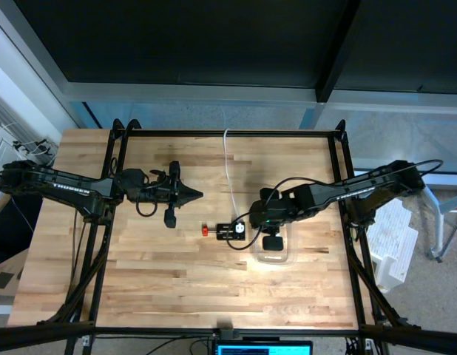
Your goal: Remove the power plug from the receptacle and place in the container
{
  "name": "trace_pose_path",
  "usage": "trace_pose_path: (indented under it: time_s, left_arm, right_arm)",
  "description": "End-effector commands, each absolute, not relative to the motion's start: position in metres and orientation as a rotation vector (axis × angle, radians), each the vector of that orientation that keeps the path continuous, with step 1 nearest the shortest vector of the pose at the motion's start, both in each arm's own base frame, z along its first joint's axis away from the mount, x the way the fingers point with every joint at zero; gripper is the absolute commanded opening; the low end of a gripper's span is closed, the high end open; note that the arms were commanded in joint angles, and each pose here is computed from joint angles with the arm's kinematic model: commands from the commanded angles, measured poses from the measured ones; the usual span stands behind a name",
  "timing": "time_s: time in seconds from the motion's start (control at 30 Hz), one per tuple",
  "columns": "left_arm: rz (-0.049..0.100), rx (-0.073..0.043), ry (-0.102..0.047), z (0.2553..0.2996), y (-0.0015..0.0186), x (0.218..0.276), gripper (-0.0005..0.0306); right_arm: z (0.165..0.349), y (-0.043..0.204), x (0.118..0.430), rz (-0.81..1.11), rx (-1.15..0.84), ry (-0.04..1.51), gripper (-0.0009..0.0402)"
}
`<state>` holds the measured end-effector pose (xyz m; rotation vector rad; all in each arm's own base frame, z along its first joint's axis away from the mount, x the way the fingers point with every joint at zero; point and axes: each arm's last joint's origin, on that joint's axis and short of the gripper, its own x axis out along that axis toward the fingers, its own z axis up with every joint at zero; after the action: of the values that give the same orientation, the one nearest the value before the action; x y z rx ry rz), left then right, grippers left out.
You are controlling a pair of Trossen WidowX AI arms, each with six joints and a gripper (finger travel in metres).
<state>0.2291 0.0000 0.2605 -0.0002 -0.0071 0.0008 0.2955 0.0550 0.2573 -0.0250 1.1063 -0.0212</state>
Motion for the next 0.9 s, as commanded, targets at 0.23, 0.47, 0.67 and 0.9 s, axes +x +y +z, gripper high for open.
trace_pose_path:
  time_s: [0.23,0.47,0.67,0.9]
  left_arm:
    - [0.000,0.000,-0.007,0.2604,0.0000,0.2292,0.0000]
    - [0.001,0.000,-0.007,0.2604,0.0000,0.2292,0.0000]
    - [0.000,0.000,-0.008,0.2605,0.0000,0.2292,0.0000]
    - [0.000,0.000,-0.008,0.2605,0.0000,0.2292,0.0000]
  right_arm:
    - [0.231,0.054,0.270,-0.046,-0.052,1.178,0.0000]
    - [0.209,0.056,0.261,-0.048,-0.074,1.221,0.0010]
    - [0.206,0.057,0.260,-0.064,-0.070,1.217,0.0064]
    - [0.209,0.058,0.262,-0.062,-0.065,1.199,0.0135]
